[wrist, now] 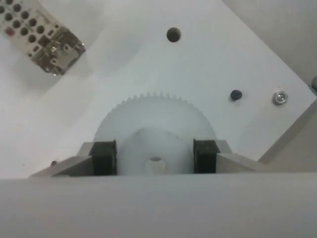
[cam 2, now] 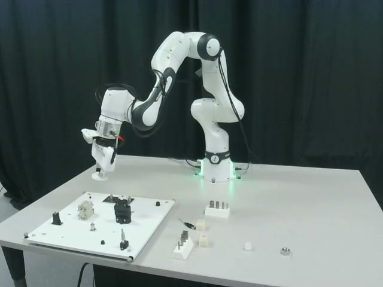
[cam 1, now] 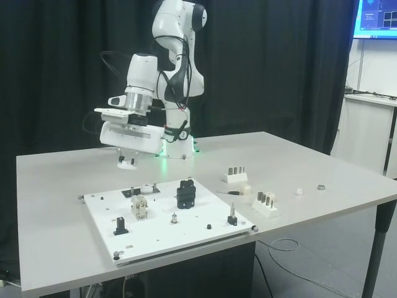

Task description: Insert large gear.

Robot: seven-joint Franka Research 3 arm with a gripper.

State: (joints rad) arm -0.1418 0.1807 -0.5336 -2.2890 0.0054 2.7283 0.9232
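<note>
Here we see the hand [wrist: 155,157] clamped on the large gear [wrist: 154,130], its two black pads [wrist: 105,157] pressing the raised hub from either side, with the toothed rim standing out past them. In the wrist view the gear hangs over the white board [wrist: 148,64], which shows a round hole [wrist: 173,34], a small black stud [wrist: 236,94], a metal nut [wrist: 280,97] near its corner and a pale connector block [wrist: 47,37] full of small sockets.

From the first room view, the gear [cam 1: 126,163] is held in the air, above the counter [cam 1: 298,161] and just behind the back edge of the board [cam 1: 186,233], touching neither. The white arm [cam 1: 173,37] bends down from its base to reach it. On the board we make out a black block [cam 1: 185,194], a pale block [cam 1: 139,207] and a few short black posts [cam 1: 120,225].

In the second room view the hand [cam 2: 102,170] hangs over the far left part of the counter [cam 2: 311,203], above the board [cam 2: 143,227]. To the right of the board, well apart from the gear, lie small white holders with pins [cam 2: 216,208] and a nut [cam 2: 285,251].
</note>
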